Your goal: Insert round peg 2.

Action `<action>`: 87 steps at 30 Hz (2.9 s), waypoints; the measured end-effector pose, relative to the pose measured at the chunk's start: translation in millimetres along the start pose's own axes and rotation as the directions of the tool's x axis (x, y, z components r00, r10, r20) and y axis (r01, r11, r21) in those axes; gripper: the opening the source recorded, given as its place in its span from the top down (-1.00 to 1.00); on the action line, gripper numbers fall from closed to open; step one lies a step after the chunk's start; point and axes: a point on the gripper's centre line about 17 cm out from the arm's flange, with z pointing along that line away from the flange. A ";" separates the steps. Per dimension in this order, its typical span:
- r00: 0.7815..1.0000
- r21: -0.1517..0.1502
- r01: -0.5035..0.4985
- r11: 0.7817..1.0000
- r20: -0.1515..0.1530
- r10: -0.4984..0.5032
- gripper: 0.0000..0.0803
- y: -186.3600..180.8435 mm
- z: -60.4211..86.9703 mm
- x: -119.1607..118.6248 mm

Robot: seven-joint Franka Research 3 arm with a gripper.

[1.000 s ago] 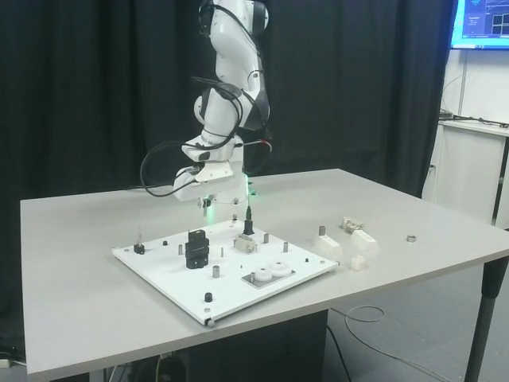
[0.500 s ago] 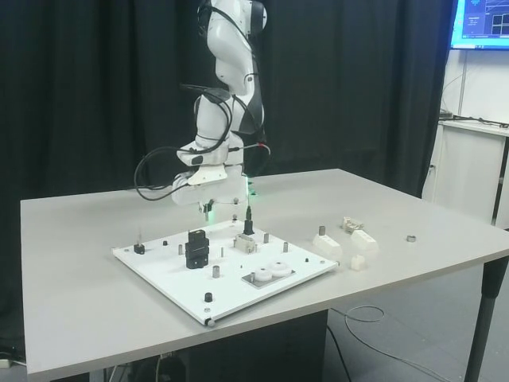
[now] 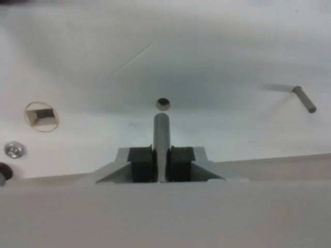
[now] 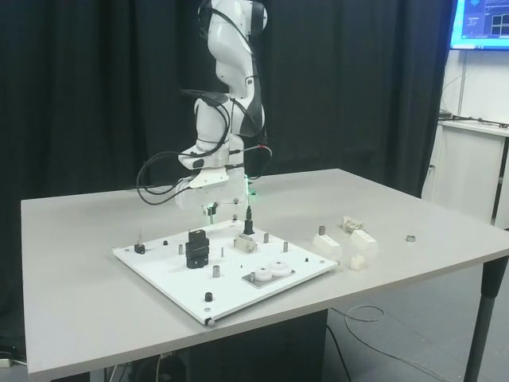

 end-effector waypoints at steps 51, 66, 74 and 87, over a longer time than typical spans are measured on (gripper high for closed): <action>1.000 0.009 -0.015 1.000 -0.005 0.015 0.82 2.1 25.7 1.8; 1.000 0.020 -0.016 1.000 0.009 0.016 0.82 -0.7 27.0 -2.5; 1.000 0.019 -0.016 1.000 0.007 0.016 0.83 -0.4 26.9 -2.1; 1.000 0.016 -0.016 1.000 0.005 0.016 0.83 0.4 27.2 -1.6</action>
